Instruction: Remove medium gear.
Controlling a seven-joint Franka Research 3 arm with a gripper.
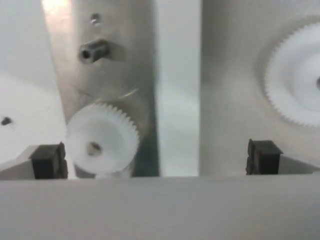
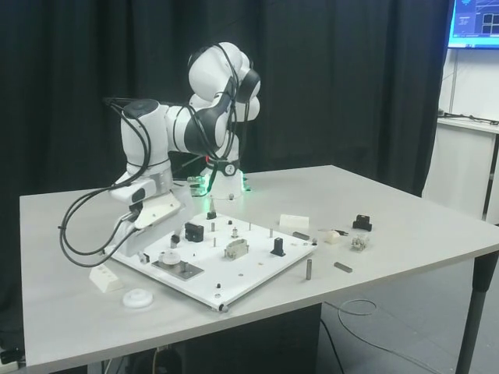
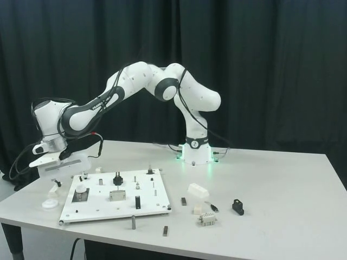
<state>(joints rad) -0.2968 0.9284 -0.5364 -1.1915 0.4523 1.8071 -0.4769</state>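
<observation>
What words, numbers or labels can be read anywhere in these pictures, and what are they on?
None can be read.
The screen at the top corner of the first room view shows lines of text, too small to read.
The black band on the arm in the second room view bears white lettering, too blurred to read.
The white board, the gear and the gripper show no markings.
</observation>
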